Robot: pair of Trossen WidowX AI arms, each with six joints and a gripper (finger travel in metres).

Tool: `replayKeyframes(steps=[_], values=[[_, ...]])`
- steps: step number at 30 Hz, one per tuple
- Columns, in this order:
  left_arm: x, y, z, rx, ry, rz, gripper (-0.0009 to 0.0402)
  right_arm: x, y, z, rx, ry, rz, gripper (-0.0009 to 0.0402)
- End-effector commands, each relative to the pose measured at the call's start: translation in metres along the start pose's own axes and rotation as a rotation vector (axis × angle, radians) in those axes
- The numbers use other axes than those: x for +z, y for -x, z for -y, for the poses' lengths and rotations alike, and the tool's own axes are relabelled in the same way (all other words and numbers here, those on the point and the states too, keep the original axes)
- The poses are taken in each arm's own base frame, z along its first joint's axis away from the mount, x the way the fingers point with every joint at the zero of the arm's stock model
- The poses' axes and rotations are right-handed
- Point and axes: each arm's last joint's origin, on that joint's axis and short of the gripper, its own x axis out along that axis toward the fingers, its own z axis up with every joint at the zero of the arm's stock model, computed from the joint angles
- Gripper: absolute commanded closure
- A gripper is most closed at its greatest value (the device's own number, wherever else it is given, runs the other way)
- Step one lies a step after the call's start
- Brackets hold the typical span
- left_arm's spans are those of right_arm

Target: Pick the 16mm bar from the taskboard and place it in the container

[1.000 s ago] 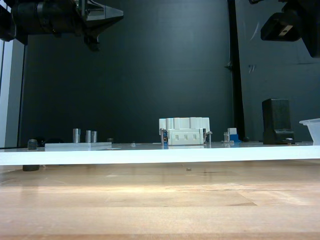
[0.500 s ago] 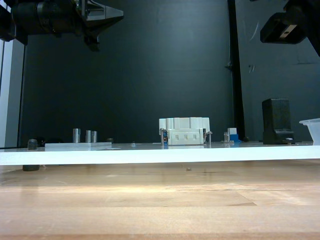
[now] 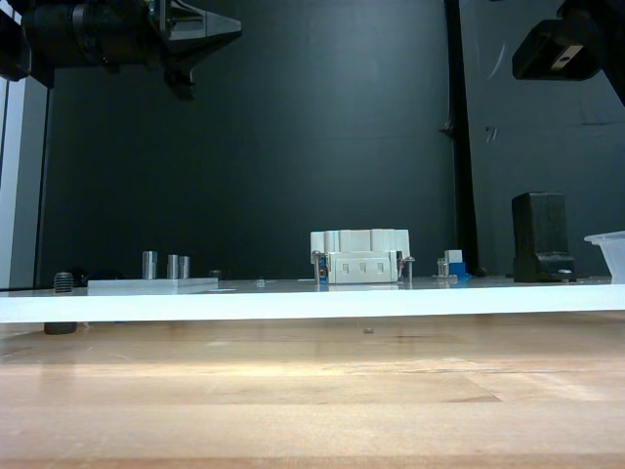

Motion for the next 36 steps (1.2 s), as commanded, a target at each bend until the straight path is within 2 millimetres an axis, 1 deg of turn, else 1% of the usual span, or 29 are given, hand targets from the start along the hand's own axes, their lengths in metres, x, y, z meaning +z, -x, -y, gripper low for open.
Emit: replayKeyframes(steps=[1,6,9,18,22,26,36], values=[[0.0,0.0,0.0,0.0,0.0,0.0,0.0393,-0.001,0.0,0.0,-0.003,0.002,-0.001,0.0369],[0.0,0.0,0.0,0.0,0.0,0.0,0.0393,-0.003,-0.002,-0.001,-0.012,0.009,-0.007,0.0339],[0.0,0.0,0.0,0.0,0.0,0.0,0.0393,-0.005,-0.006,-0.001,-0.028,0.014,-0.004,0.0313],[0.0,0.0,0.0,0.0,0.0,0.0,0.0393,-0.005,-0.014,-0.005,-0.038,0.035,-0.011,0.0197],[0.0,0.0,0.0,0.0,0.0,0.0,0.0393,-0.005,-0.018,-0.007,-0.045,0.04,-0.018,0.0161],[0.0,0.0,0.0,0.0,0.0,0.0,0.0393,-0.003,-0.023,-0.009,-0.042,0.044,-0.015,0.015],[0.0,0.0,0.0,0.0,0.0,-0.001,0.0393,-0.005,-0.035,-0.012,-0.039,0.066,-0.008,0.015]])
